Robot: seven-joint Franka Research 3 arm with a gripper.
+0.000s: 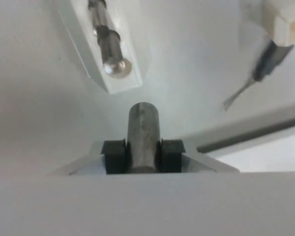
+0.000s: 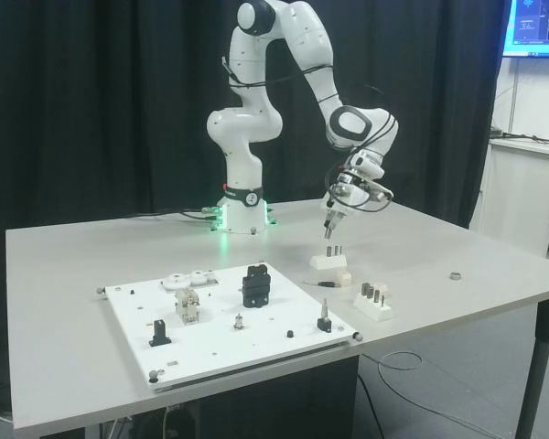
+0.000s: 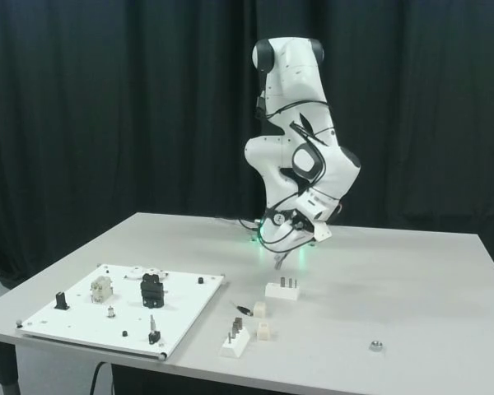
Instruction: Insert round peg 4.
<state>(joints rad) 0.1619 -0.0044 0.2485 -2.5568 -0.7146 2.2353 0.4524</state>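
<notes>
Jaws (image 1: pixel 143 156): two black pads (image 1: pixel 114 155) closed narrow on a round peg (image 1: pixel 143 132), one pad on each side of its shaft.

Round peg: plain grey metal cylinder, smooth, dull sheen, flat end with a slightly rounded edge; no marking legible. It is carried in the jaws, in the air above the desk (image 2: pixel 73 265), clear of every block. In the first room view it shows as a short dark stub at the gripper (image 2: pixel 330 222), tilted, just above a white peg holder (image 2: pixel 329 263). In the second room view the gripper (image 3: pixel 281 262) hangs above the same holder (image 3: pixel 282 290).

White peg holder: small block on the grey desk with upright metal pegs in it; in the wrist view (image 1: pixel 104 46) two pegs show, the nearer one with a rounded shiny tip.

Second white holder (image 2: pixel 373 302): nearer the desk's front edge, several short pegs upright.

Small white blocks (image 3: pixel 262 321): between the two holders, a dark thin tool (image 3: pixel 244 309) lying beside them.

White task board (image 2: pixel 220 325): well apart from the gripper, bearing black and white fixtures.

Arm (image 2: pixel 256 119): white, base lit green.

Small ring-shaped part (image 2: pixel 455 274): alone on the desk.

Writing: a numeral on the arm's base collar, too small to read.
</notes>
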